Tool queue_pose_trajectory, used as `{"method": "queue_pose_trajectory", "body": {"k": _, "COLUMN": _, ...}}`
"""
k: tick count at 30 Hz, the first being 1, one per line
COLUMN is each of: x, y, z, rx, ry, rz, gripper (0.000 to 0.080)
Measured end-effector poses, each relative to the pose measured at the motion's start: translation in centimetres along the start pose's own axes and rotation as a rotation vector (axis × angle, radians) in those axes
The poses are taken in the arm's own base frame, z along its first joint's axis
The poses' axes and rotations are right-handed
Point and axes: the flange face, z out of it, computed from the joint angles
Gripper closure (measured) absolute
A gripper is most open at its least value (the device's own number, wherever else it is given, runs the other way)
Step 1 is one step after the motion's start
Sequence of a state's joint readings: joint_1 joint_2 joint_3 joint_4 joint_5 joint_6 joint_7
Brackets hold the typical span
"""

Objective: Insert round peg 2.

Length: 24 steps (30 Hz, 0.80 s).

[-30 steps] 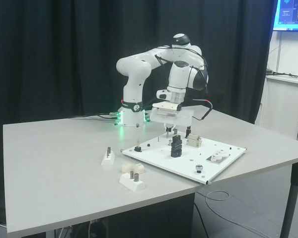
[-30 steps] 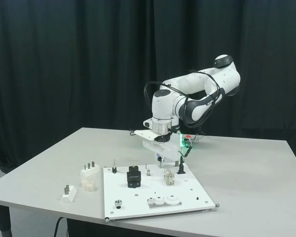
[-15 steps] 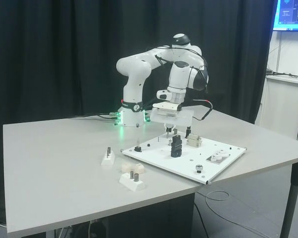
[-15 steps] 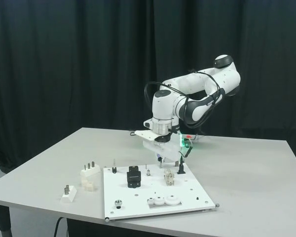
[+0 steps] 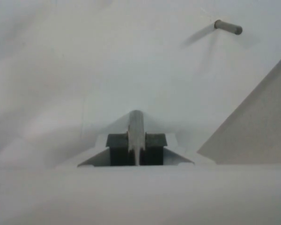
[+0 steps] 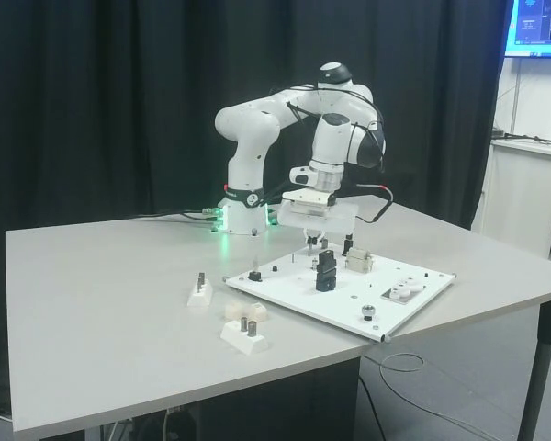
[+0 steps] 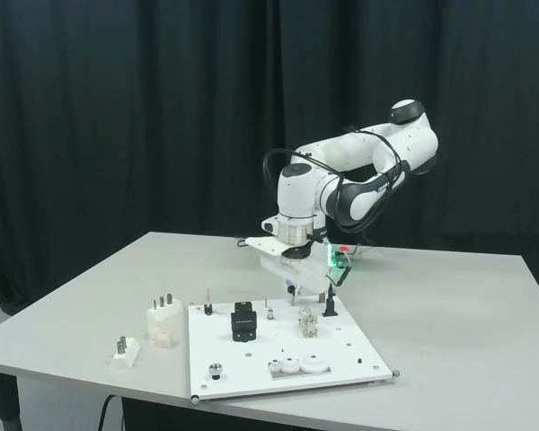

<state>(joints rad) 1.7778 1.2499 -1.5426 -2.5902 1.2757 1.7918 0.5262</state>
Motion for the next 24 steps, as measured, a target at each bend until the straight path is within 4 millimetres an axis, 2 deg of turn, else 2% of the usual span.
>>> {"method": "queue_pose_trajectory", "body": {"k": 24, "x": -0.19, "y": 0.14, "z": 0.10, "rx": -0.011, "ry": -0.022, "rz": 0.008, "gripper": 0.0733}}
